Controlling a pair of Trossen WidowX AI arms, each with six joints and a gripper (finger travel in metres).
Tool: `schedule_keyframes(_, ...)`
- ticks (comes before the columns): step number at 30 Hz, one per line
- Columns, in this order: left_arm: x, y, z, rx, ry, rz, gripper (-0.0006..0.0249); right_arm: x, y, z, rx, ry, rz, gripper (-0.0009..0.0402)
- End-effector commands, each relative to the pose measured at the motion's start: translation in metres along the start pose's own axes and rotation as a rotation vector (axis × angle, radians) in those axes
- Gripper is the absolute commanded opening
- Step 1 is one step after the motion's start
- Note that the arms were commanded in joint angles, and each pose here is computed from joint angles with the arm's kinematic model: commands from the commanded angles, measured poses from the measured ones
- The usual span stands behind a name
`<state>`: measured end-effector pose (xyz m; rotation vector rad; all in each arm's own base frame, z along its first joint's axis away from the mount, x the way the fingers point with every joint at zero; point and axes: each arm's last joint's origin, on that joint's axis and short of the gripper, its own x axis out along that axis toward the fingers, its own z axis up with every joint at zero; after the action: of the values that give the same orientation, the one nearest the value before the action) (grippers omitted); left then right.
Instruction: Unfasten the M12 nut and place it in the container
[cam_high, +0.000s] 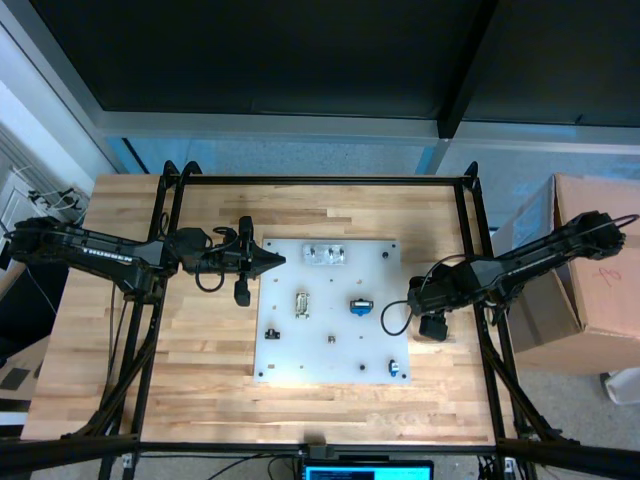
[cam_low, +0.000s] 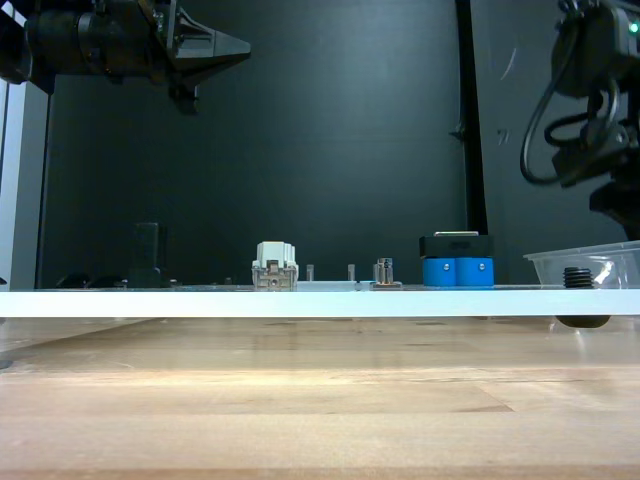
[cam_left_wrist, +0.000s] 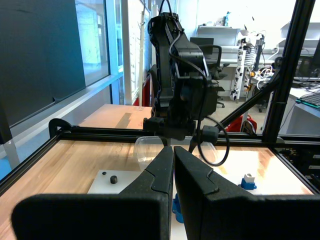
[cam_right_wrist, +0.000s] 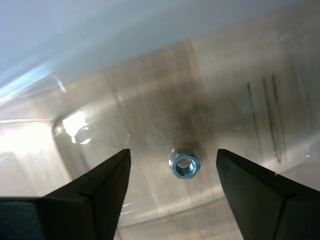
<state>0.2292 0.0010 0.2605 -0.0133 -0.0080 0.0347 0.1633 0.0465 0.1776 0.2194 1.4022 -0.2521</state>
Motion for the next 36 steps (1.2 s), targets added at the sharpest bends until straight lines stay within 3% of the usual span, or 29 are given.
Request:
schedule_keyframes(1, 0.000, 0.000, 0.000, 0.000, 0.000, 0.000, 0.0000, -0.017, 0.001, 0.006, -0.014, -0.043, 0.024, 0.0263)
schedule_keyframes(9, 0.000, 0.000, 0.000, 0.000, 0.000, 0.000, 0.0000, -0.075, -0.006, 0.035, -0.028, -0.294, 0.089, 0.0239)
schedule_keyframes(16, 0.000, 0.000, 0.000, 0.000, 0.000, 0.000, 0.0000, -0.123, -0.022, 0.062, -0.087, -0.624, 0.118, 0.0151)
schedule_keyframes(21, 0.000, 0.000, 0.000, 0.000, 0.000, 0.000, 0.0000, -0.131, -0.030, 0.069, -0.137, -0.814, 0.116, 0.0043)
schedule_keyframes(23, 0.000, 0.000, 0.000, 0.000, 0.000, 0.000, 0.0000, -0.131, -0.032, 0.070, -0.150, -0.878, 0.153, -0.0007)
schedule_keyframes(28, 0.000, 0.000, 0.000, 0.000, 0.000, 0.000, 0.0000, -0.132, -0.037, 0.070, -0.161, -1.062, 0.264, 0.0002)
schedule_keyframes(36, 0.000, 0.000, 0.000, 0.000, 0.000, 0.000, 0.0000, -0.115, -0.039, 0.069, -0.152, -1.293, 0.306, 0.0000)
